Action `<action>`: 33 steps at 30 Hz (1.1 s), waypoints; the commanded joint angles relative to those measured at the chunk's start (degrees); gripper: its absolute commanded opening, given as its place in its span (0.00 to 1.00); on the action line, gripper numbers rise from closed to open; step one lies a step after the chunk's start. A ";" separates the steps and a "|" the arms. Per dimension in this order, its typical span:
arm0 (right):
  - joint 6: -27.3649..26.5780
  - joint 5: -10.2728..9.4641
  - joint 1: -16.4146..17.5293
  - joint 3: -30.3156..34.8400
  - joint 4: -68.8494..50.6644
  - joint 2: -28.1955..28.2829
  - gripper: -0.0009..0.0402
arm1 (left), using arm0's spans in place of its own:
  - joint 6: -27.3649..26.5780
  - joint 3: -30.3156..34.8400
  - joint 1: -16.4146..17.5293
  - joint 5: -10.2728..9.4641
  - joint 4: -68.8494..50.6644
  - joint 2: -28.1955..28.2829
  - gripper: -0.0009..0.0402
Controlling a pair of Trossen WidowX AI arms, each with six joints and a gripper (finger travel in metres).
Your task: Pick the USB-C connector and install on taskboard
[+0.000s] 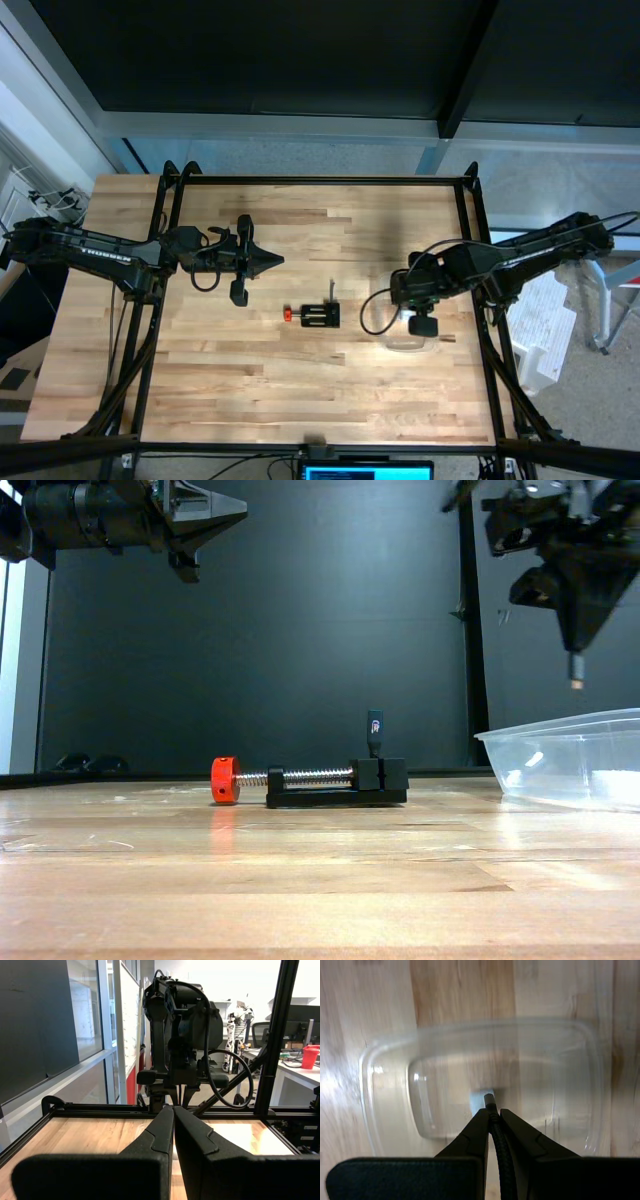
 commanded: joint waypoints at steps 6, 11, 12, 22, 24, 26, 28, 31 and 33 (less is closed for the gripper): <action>0.92 0.15 -1.31 11.74 -2.51 10.27 0.02 | 0.02 0.00 0.00 0.02 0.00 0.02 0.02; 0.87 0.24 -1.49 17.88 -2.86 16.65 0.02 | 0.02 0.00 0.02 0.02 0.00 0.02 0.02; 0.87 0.22 -1.64 18.82 -2.82 17.59 0.02 | 0.02 0.00 0.02 0.02 0.00 0.00 0.02; -0.13 0.02 -2.58 28.06 -3.02 26.75 0.02 | 0.02 0.00 0.00 0.02 0.00 0.00 0.02; -0.46 0.11 -2.71 30.05 -4.20 28.46 0.02 | 0.02 0.00 0.02 0.02 0.00 0.02 0.02; -0.42 0.28 -3.06 32.24 -5.25 30.05 0.02 | 0.02 0.00 0.00 0.02 0.00 0.02 0.02; -0.37 0.63 -3.32 34.03 -5.27 31.56 0.02 | 0.02 0.00 0.00 0.02 0.00 0.02 0.02; -0.42 1.55 -3.63 36.68 -5.92 33.55 0.02 | 0.02 0.00 0.00 0.02 0.00 0.00 0.02; -0.72 1.51 -3.93 37.83 -5.86 34.69 0.02 | 0.02 0.00 0.02 0.02 0.00 0.02 0.02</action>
